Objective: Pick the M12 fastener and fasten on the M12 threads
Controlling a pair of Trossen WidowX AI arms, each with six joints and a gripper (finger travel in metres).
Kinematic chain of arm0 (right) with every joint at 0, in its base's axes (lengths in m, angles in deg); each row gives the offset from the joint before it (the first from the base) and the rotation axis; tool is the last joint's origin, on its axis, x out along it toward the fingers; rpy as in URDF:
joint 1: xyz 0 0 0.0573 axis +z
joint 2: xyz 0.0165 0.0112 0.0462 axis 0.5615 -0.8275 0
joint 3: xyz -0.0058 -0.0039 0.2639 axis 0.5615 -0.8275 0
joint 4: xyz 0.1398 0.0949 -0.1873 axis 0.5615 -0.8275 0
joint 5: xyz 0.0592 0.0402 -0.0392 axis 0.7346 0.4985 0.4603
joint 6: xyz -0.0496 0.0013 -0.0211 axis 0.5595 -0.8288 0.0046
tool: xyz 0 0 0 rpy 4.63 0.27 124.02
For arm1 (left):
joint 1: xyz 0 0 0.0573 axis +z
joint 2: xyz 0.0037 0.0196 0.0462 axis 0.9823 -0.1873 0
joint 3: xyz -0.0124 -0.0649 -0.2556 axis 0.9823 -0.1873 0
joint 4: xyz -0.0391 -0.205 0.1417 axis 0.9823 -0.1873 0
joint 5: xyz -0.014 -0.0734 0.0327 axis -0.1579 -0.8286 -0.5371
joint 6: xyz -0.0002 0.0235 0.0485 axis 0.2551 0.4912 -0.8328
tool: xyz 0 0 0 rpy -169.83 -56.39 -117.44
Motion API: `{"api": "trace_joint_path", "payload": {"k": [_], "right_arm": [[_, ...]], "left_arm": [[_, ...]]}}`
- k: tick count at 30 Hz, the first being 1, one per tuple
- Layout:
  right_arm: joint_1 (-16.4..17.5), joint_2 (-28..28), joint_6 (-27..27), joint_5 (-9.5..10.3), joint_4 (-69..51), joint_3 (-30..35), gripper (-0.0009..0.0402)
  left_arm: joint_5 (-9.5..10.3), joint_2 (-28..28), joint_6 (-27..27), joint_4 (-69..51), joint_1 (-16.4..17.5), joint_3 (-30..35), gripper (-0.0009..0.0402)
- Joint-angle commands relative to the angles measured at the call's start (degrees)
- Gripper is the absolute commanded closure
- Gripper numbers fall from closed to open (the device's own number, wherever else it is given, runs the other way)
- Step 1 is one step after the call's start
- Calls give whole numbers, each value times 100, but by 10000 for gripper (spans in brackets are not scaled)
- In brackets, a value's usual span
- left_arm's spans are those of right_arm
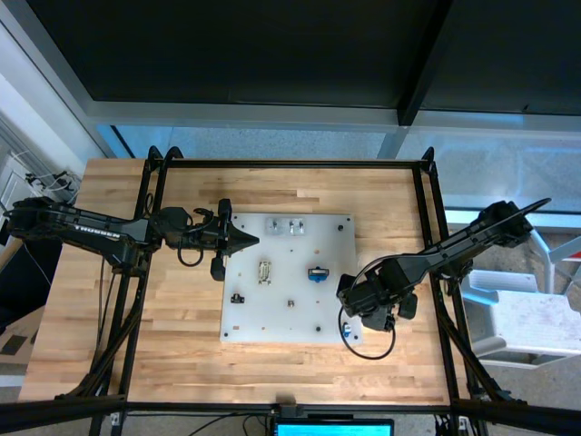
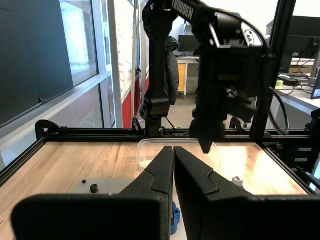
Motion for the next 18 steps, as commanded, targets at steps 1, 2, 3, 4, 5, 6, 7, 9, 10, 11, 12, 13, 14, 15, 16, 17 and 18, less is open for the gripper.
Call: {"api": "trace_joint_path", "payload": {"k": [1, 2, 3, 4, 5, 6, 7, 9, 10, 11, 12, 13, 14, 15, 16, 17, 18], "right_arm": [[0, -243, 208, -118, -129, 385, 377], [0, -326, 310, -114, -140, 501, 376], [0, -422, 415, -116, -142, 612, 376], [0, -520, 522, -116, -142, 728, 374], [0, -623, 632, -122, -142, 835, 372], [-2, -739, 721, -131, -144, 942, 369], [-2, -861, 732, -136, -142, 1051, 366], [-2, -1104, 737, -151, -138, 1261, 360], [-2, -1217, 752, -151, -133, 1357, 357], [-2, -1335, 763, -151, -120, 1460, 354], [-4, -1440, 776, -153, -109, 1552, 352], [-7, -1537, 809, -155, -105, 1646, 351], [-9, -1620, 863, -155, -96, 1722, 350], [-11, -1707, 885, -157, -76, 1790, 350], [-11, -1797, 896, -157, -52, 1860, 349], [-11, -1884, 896, -157, -35, 1937, 350], [-11, -1954, 896, -157, -20, 2002, 350]], "left_arm": [[0, -2, 0, 0, 2, 2, 393], [0, -2, 0, 2, 0, 2, 393], [0, -2, 0, 2, 0, 2, 393], [0, -2, 0, 0, 2, 2, 393], [0, -2, 0, 2, 0, 2, 393], [0, -2, 0, 0, 0, 2, 393], [0, -2, 0, 0, 2, 2, 393], [0, -2, 0, 0, 0, 2, 393], [0, -2, 0, 0, 0, 2, 393], [0, -2, 0, 0, 2, 2, 393], [0, -2, 0, 0, 2, 2, 393], [0, -2, 0, 0, 0, 2, 393], [0, -2, 0, 0, 0, 2, 393], [0, -2, 0, 0, 2, 2, 393], [0, -2, 0, 2, 0, 2, 393], [0, -2, 0, 0, 0, 2, 393], [0, -2, 0, 0, 2, 2, 393]]}}
